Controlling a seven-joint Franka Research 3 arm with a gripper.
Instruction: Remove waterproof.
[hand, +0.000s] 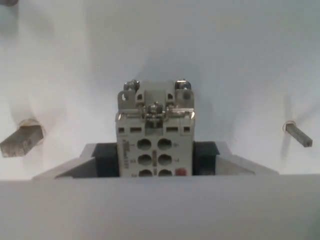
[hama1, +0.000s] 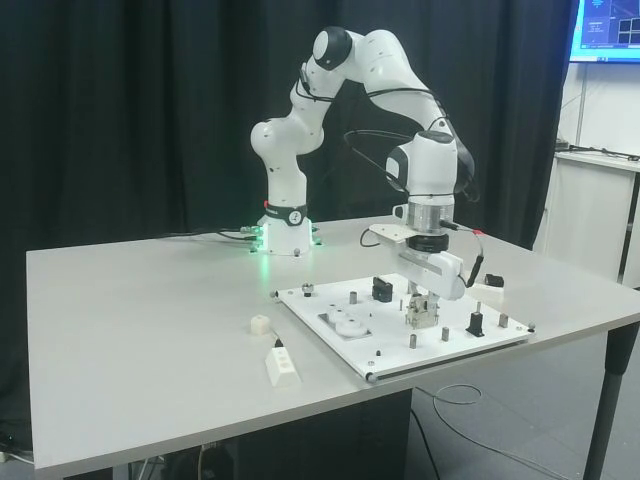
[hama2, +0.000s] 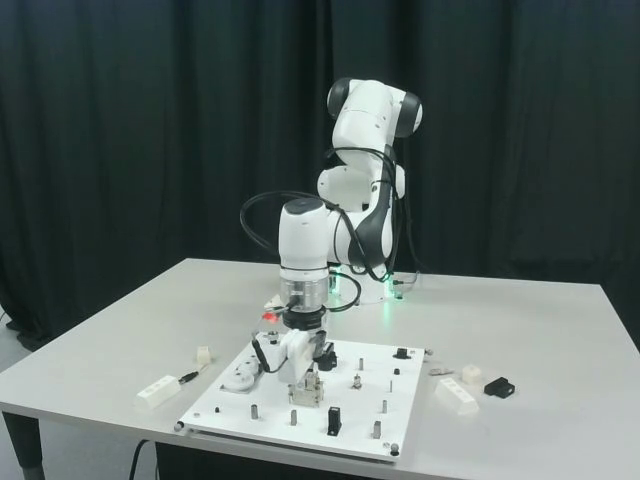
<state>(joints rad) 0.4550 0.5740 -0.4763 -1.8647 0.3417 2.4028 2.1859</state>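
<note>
Black curtains hang behind a grey table (hama1: 150, 330) on which the white arm (hama1: 330, 90) is bolted, with green light showing at its base. On the table lies a white board (hama2: 225, 405) carrying several small fixtures and upright pegs. The arm reaches down over the middle of this board, and its gripper (hama2: 305, 375) hangs directly above the waterproof connector (hand: 155, 137), a grey block mounted on the board with metal screws and a latch at one end and rows of round sockets in its face.

In the wrist view the connector sits between the two fingers, whose inner faces lie close along its sides. Whether they actually press on it cannot be told; they stand apart by roughly the connector's width.

A grey peg (hand: 298, 134) and a thicker, pale peg (hand: 20, 139) rise from the board on either side of the connector, well apart from it. A black clip (hama2: 334, 421) stands near the board's front edge.

Off the board, a white box with a black plug (hama1: 281, 363) and a small white cube (hama1: 259, 324) rest on the table.
</note>
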